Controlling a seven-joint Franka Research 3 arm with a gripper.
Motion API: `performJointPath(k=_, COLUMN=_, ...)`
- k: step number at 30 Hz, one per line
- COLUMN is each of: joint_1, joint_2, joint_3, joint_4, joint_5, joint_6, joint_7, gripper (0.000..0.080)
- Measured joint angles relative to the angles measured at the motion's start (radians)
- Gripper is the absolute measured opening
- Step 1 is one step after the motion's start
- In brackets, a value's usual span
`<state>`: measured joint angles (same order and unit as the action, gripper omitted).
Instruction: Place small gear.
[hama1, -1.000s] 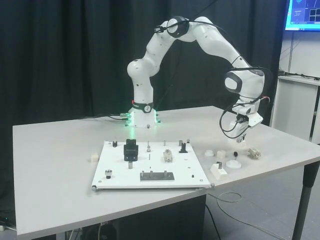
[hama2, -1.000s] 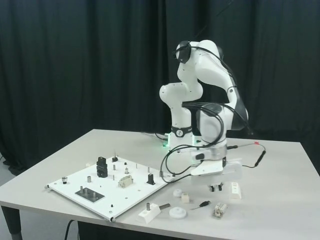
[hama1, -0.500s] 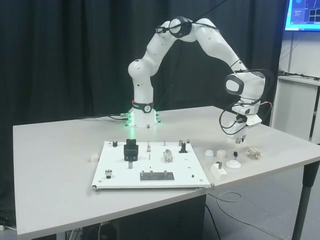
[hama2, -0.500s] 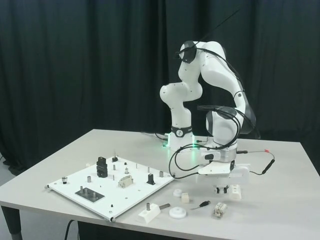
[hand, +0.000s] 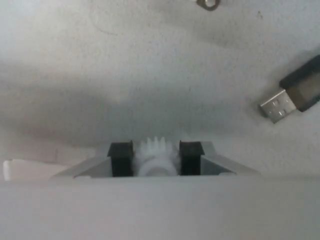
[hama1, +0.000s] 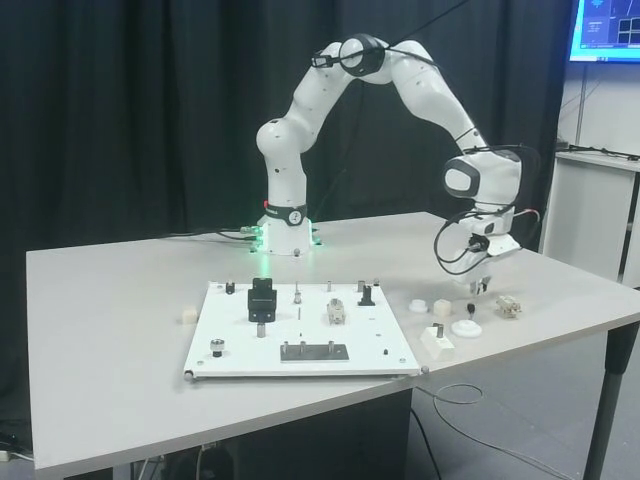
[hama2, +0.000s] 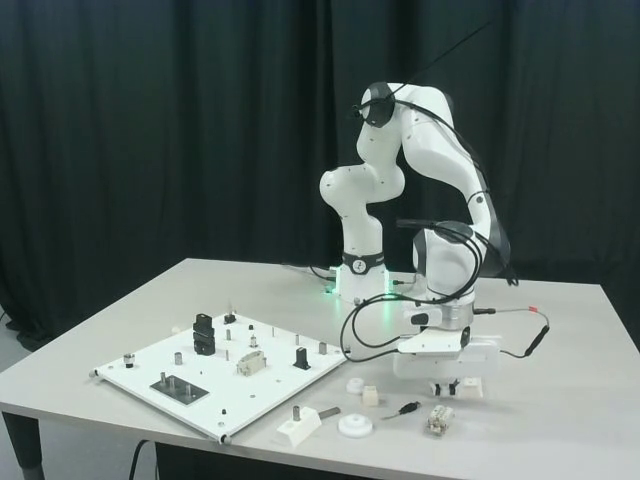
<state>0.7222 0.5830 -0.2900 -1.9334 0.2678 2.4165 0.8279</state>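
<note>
In the wrist view a small white gear (hand: 156, 155) sits between two black fingertips (hand: 121, 157), and my gripper (hand: 156, 159) is shut on it. The gripper (hama1: 478, 285) hangs close above the grey table, to the right of the white assembly board (hama1: 230, 322) and among loose parts. Seen from the second room camera, the gripper (hama2: 447, 385) is low, just beyond the board's (hama2: 270, 378) near right corner. The gear cannot be made out in either room view.
A USB plug (hand: 285, 102) lies on the table near the gripper. Around it are a large white gear (hama1: 466, 328), a white block with a peg (hama1: 437, 340), a small connector (hama1: 509, 306) and a white cube (hama1: 440, 308). Pegs and black fixtures stand on the board.
The arm's elbow has risen and the hand has turned and shifted slightly toward the board, staying low over the loose parts.
</note>
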Motion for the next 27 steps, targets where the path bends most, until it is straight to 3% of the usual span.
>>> performJointPath(k=15, joint_1=0.0, joint_2=0.0, joint_3=0.011, joint_4=-0.03, joint_5=-0.019, joint_6=0.066, joint_7=0.0, gripper=0.0194)
performJointPath(k=16, joint_1=0.0, joint_2=0.0, joint_3=0.011, joint_4=-0.03, joint_5=-0.023, joint_6=0.067, joint_7=0.0, gripper=0.0391)
performJointPath(k=25, joint_1=0.0, joint_2=-0.02, joint_3=0.006, joint_4=-0.026, joint_5=-0.045, joint_6=0.066, joint_7=0.0, gripper=0.0391)
performJointPath(k=26, joint_1=0.0, joint_2=-0.025, joint_3=0.005, joint_4=-0.027, joint_5=-0.046, joint_6=0.063, joint_7=0.0, gripper=0.0772)
performJointPath(k=27, joint_1=0.0, joint_2=-0.031, joint_3=0.003, joint_4=-0.027, joint_5=-0.046, joint_6=0.06, joint_7=0.0, gripper=0.0772)
